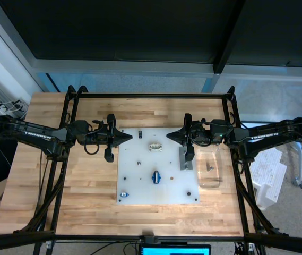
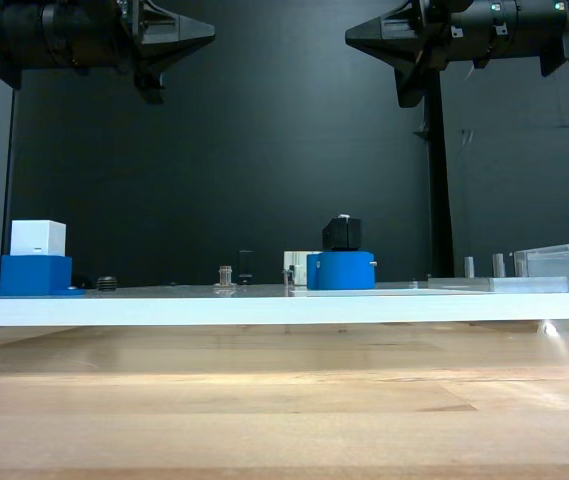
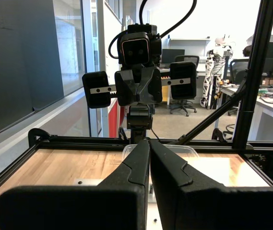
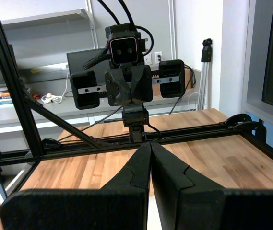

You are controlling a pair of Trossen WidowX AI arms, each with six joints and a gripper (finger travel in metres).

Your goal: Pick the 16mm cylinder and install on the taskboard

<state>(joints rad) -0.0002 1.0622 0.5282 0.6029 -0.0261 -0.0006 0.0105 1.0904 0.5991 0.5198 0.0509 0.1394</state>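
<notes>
The taskboard [image 1: 140,180] is a white square plate in the middle of the table, seen edge-on in the low view as the taskboard [image 2: 164,306]. A tiny grey peg, the 16mm cylinder [image 1: 210,168], lies inside the clear tray [image 1: 217,180] to the board's right. My left gripper [image 1: 125,138] hovers high over the board's left edge, shut and empty. My right gripper [image 1: 171,136] hangs opposite it over the board's far right part, also shut and empty. Both sit well above the board in the low view: left gripper [image 2: 207,34], right gripper [image 2: 352,38]. Each wrist view shows closed fingers: left gripper [image 3: 149,142], right gripper [image 4: 150,143].
On the board stand a blue part [image 1: 156,177], a tall grey block [image 1: 185,158], a metal connector [image 1: 154,146] and a small blue fixture [image 1: 123,195]. A black frame [image 1: 151,96] runs around the table. Papers [image 1: 270,175] lie off the right edge.
</notes>
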